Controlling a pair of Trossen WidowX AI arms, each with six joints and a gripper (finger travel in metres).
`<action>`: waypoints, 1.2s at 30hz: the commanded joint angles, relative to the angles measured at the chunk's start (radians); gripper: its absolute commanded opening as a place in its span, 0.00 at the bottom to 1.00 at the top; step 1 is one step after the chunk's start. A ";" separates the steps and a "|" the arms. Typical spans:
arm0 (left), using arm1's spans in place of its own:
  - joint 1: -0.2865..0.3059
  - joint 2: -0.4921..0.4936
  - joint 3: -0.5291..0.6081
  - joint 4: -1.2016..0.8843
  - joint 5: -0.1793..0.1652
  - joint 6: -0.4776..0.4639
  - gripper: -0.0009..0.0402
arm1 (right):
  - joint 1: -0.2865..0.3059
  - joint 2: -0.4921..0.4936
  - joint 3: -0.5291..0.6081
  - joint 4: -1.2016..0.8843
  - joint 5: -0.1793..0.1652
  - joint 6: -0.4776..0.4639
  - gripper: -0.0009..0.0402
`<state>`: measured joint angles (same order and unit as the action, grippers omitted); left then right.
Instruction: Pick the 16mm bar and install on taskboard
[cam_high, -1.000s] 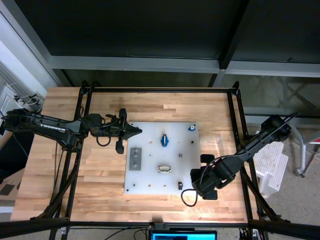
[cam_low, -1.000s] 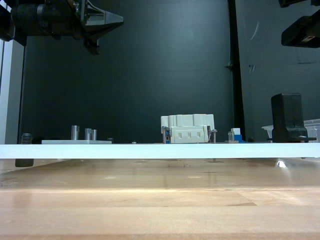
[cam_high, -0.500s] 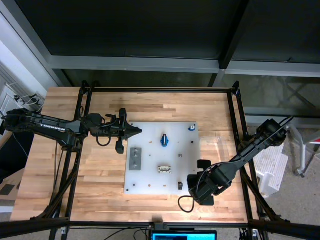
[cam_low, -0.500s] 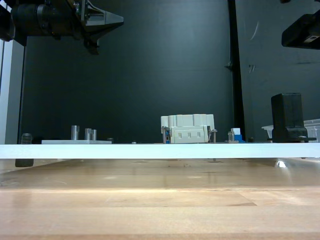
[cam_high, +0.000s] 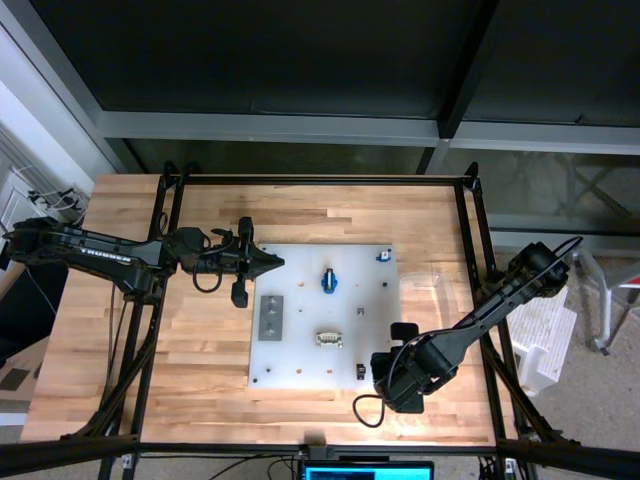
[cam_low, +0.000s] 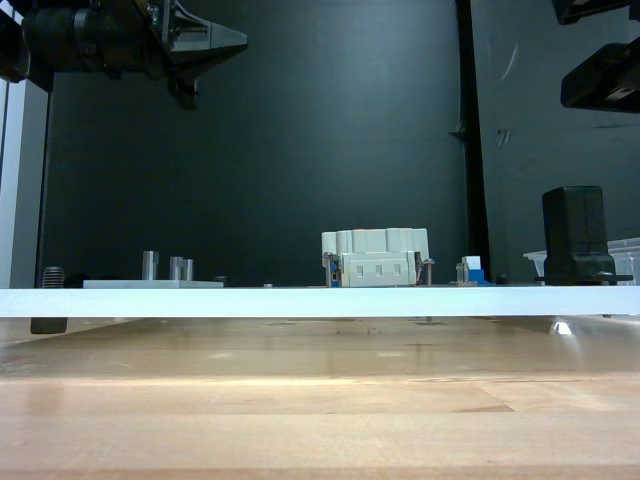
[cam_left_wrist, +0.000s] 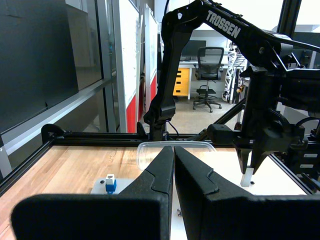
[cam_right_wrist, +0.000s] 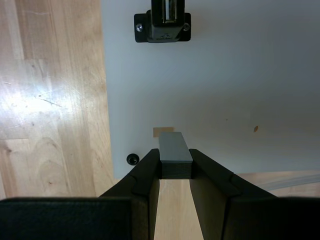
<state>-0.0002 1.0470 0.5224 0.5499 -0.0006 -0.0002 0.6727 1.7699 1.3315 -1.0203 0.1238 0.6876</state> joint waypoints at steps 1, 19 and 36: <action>0.000 0.000 0.000 0.001 0.000 0.000 0.02 | 0.002 0.000 -0.006 0.011 0.000 0.001 0.05; 0.000 0.000 0.000 0.000 0.000 0.000 0.02 | 0.002 0.009 -0.016 0.027 0.006 0.001 0.05; 0.000 0.000 0.000 0.000 0.000 0.000 0.02 | 0.002 0.009 -0.018 0.033 -0.011 0.008 0.05</action>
<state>-0.0002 1.0470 0.5224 0.5503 -0.0010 -0.0002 0.6746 1.7794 1.3155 -0.9886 0.1120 0.6949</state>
